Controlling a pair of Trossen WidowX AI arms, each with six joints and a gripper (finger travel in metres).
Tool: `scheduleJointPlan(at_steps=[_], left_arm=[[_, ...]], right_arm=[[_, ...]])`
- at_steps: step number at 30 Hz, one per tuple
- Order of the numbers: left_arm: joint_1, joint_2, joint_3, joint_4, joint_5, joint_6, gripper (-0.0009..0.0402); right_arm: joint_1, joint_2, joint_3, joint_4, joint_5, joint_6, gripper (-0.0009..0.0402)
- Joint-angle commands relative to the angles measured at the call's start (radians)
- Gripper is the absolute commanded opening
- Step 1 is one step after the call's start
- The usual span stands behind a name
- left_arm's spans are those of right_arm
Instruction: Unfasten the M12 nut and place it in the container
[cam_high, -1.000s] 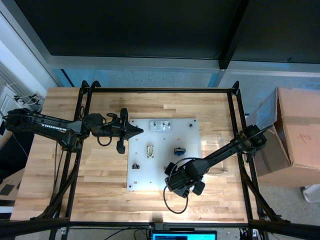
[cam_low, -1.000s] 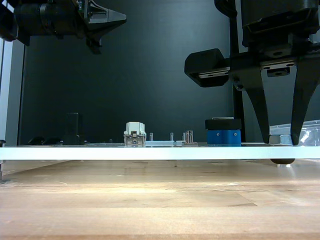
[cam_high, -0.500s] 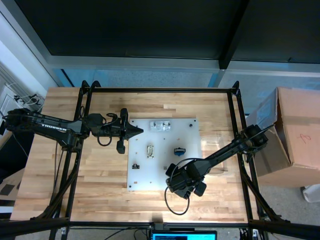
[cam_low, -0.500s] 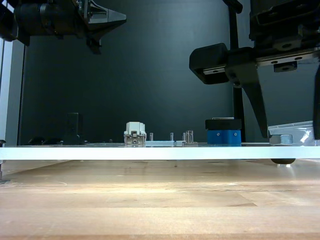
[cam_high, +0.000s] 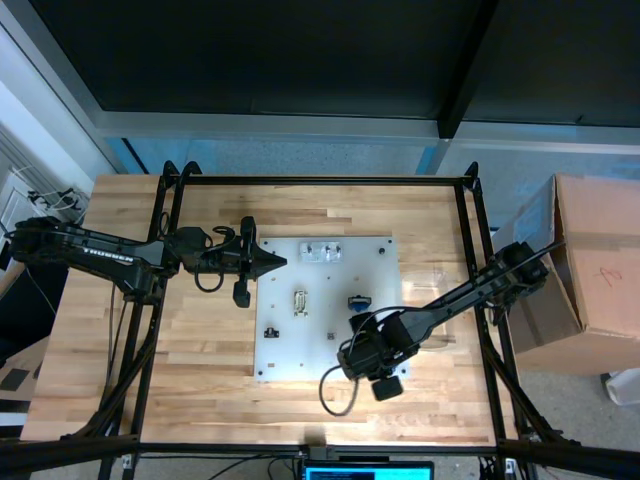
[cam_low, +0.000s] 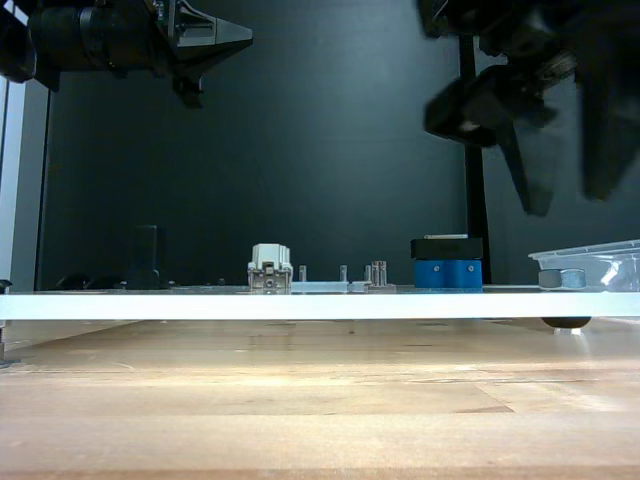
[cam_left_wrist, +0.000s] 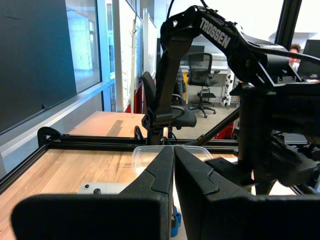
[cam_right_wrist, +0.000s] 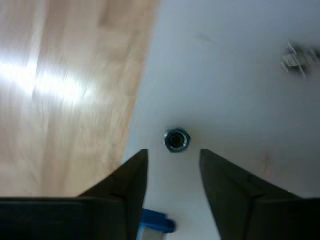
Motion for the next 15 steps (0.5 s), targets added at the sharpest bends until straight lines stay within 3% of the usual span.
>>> scheduleJointPlan(at_steps=[1, 3, 15], left_arm=[[0.0, 0.0, 0.0, 0.0, 0.0, 0.0, 0.0], [0.0, 0.0, 0.0, 0.0, 0.0, 0.0, 0.0], [0.0, 0.0, 0.0, 0.0, 0.0, 0.0, 0.0]], right_arm=[[-0.001, -0.002, 0.002, -0.012, -0.026, 0.144, 0.0055], [0.001, -0.002, 0.002, -0.011, -0.079, 0.165, 0.0], [0.005, 0.035, -0.057, 0.068, -0.093, 0.192, -0.0001]])
